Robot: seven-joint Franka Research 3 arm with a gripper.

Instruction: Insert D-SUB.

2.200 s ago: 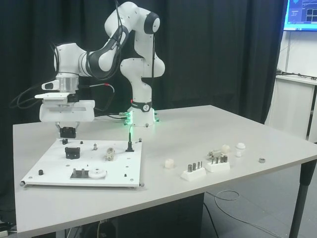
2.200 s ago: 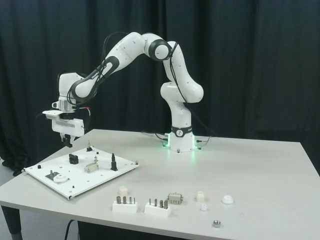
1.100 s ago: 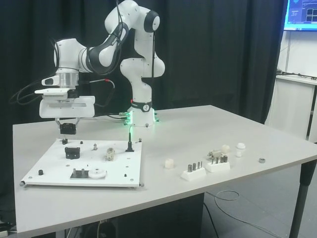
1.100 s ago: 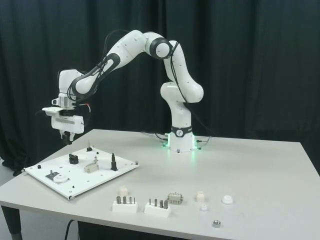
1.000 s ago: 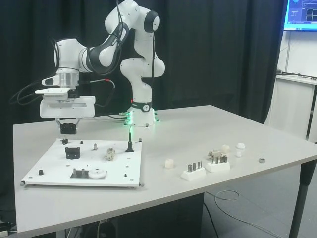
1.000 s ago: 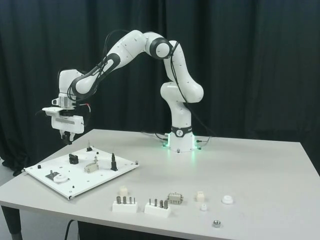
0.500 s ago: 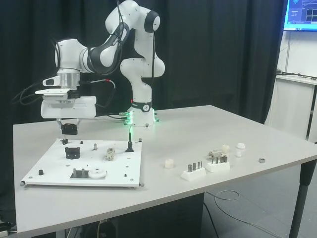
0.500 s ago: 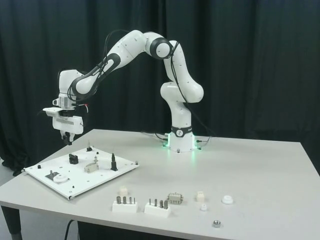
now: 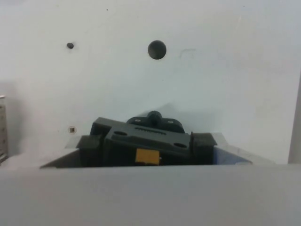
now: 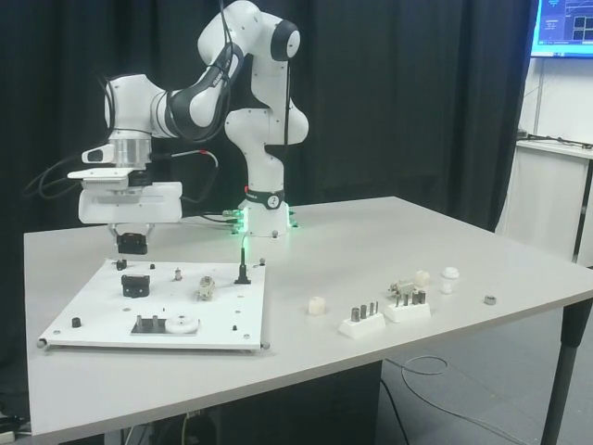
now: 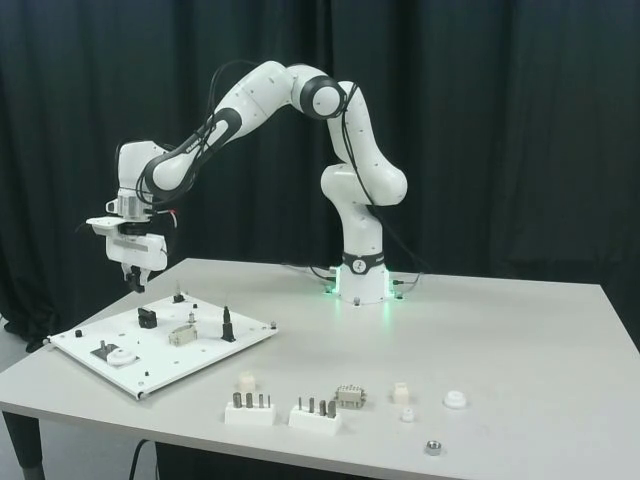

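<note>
Jaws pinching one black D-SUB [image 9: 146,141] above white board [image 10: 232,306]; two pin blocks [image 10: 361,323] right.

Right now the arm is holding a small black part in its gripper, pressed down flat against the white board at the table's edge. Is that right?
Not quite. The gripper does hold a small black part, but it is not pressed against the white board; it hangs in the air above the board. The first room view shows the clear gap beneath it.

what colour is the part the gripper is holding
Black; the connector in the gripper shows best in the wrist view.
</note>
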